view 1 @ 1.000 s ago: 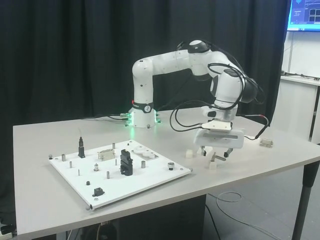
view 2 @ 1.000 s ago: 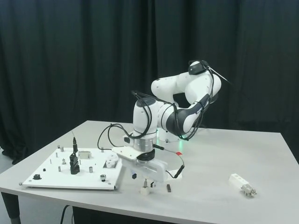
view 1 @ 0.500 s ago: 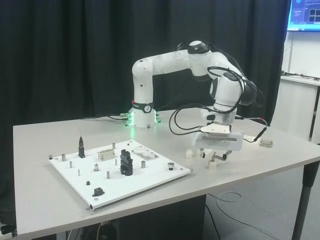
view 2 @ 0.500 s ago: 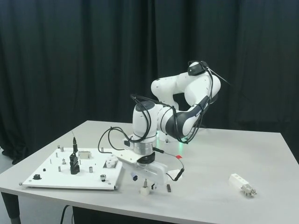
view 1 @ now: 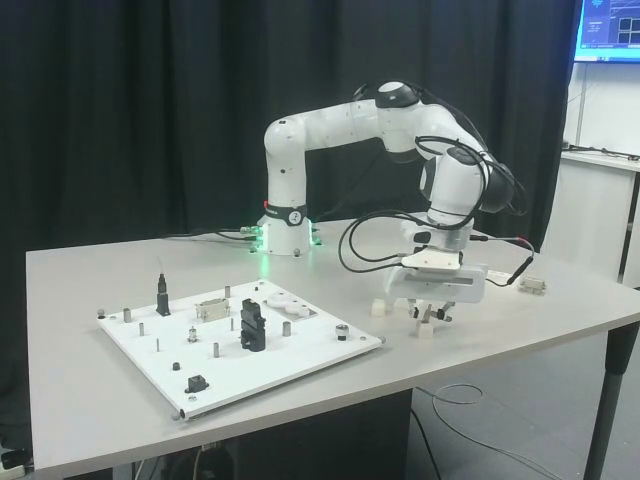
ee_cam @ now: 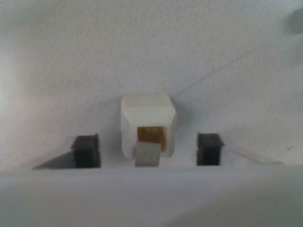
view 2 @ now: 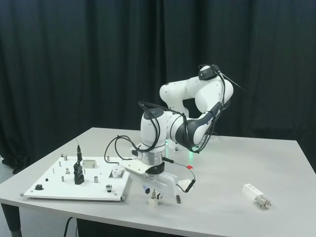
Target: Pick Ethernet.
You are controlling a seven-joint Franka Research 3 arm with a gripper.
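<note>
**Wrist view.** I see the Ethernet part, a small white plastic block with a recessed socket face (ee_cam: 147,130), resting on the grey table (ee_cam: 71,56). A short grey tab (ee_cam: 147,154) stands out of the block on the side nearest the camera. The claw (ee_cam: 147,150) is open. Its two black fingertips (ee_cam: 86,151) stand one on either side of the block, each with a clear gap of table between it and the block. The block sits midway between them. This view alone shows that gap, but it does not show how high the fingertips hang above the table.

**First room view.** I see the white arm (view 1: 330,125) bent over the table (view 1: 80,290), with the claw (view 1: 430,313) pointing down above the Ethernet part (view 1: 425,331). The part is near the table's front edge, beside the corner of the white square assembly board (view 1: 240,340). A second small white cube (view 1: 379,307) lies just beside the claw, between it and the board. A small grey-and-white connector (view 1: 531,286) lies well apart, at the far side of the table. A green light (view 1: 262,238) glows at the arm's base.

**Second room view.** Here the Ethernet part (view 2: 153,200) shows its attitude best. The white body sits on the table and the grey tab points straight up, so the long axis is vertical. The claw (view 2: 159,190) hangs just above it. I cannot tell from here whether the fingertips reach down to the body.
</note>
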